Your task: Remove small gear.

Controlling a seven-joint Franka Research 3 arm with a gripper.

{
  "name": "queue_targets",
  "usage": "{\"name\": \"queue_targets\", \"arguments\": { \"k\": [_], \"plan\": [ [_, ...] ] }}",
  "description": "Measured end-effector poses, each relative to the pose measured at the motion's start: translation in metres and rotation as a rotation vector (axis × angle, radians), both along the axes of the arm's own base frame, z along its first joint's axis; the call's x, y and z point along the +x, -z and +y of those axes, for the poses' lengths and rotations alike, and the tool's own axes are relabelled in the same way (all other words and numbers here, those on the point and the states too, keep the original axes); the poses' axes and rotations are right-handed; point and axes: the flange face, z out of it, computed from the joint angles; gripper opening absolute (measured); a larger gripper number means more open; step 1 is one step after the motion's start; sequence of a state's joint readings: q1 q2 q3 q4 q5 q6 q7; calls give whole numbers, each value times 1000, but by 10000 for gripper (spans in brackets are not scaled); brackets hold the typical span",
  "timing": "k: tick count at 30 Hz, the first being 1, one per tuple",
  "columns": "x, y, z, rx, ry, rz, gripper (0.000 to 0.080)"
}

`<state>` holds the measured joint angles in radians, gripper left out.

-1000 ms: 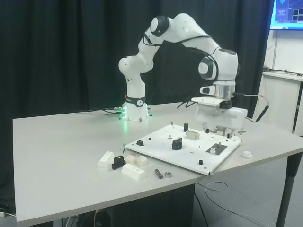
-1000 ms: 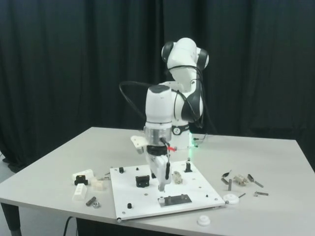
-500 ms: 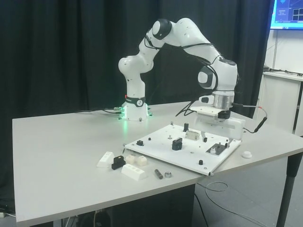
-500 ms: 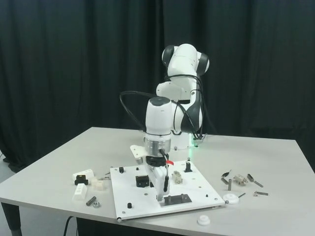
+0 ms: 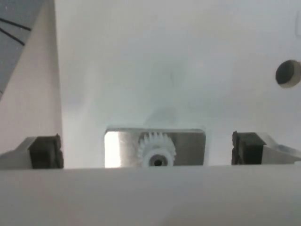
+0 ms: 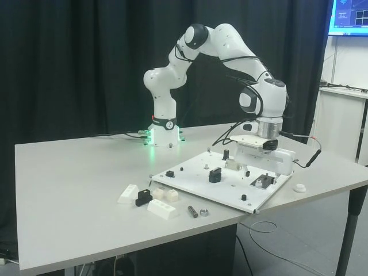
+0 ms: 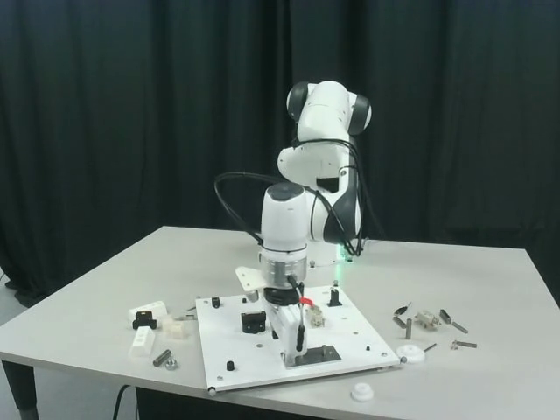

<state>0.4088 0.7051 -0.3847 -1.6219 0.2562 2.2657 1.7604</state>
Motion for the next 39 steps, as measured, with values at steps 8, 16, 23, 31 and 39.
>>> {"name": "queue_targets", "arguments": {
  "k": [8, 16, 23, 31, 39],
  "plan": [
    [-5, 9, 2, -1, -4, -2, 800],
    [-10, 13, 0, -3, -4, -12, 800],
    [-15, 14, 3, 4, -6, -24, 800],
    [-20, 13, 5, 9, -9, -40, 800],
    [-21, 13, 3, 7, -7, -54, 677]
  ]
}}
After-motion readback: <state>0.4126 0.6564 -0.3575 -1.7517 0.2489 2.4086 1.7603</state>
